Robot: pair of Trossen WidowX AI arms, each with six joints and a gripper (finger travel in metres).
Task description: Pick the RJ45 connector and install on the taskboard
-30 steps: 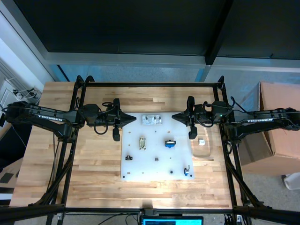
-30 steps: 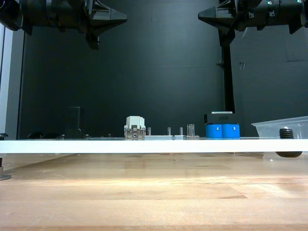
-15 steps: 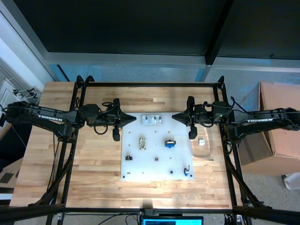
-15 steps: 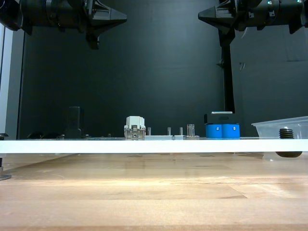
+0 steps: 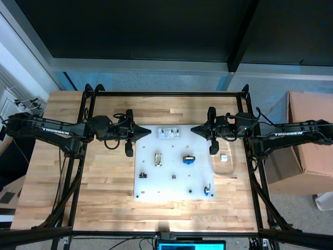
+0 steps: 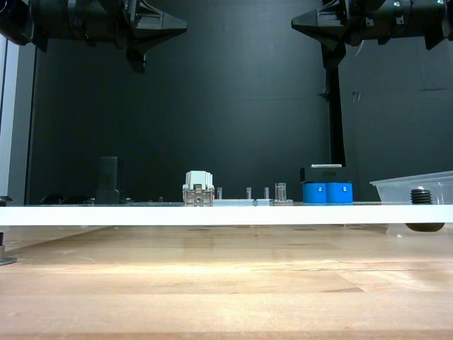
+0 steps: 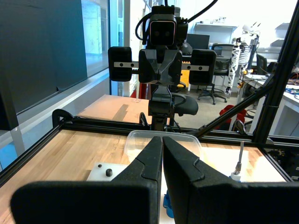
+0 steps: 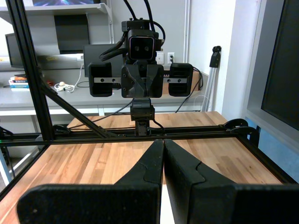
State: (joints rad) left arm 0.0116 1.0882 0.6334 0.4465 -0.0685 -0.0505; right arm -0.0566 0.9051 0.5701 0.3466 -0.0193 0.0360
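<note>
The left end effector (image 5: 150, 132) hangs high above the surface (image 5: 104, 177), off the board (image 5: 171, 190) at ten o'clock. Its fingers (image 7: 149, 158) are pressed together on nothing. The right end effector (image 5: 191, 130) hangs at two o'clock, at the same height, its fingers (image 8: 152, 161) likewise pressed together and empty.

At the board's five o'clock corner a grey piece, apparently the connector (image 5: 206, 186), sits over the blue jack (image 5: 207, 193). How deep it sits I cannot tell. At three o'clock the clear tray (image 5: 229, 171) holds the white block (image 5: 223, 157).

The plug looks placed, so the step in hand is probably confirming its seat. Any corrective push should go straight down its axis, gently, without side load on the cable.
</note>
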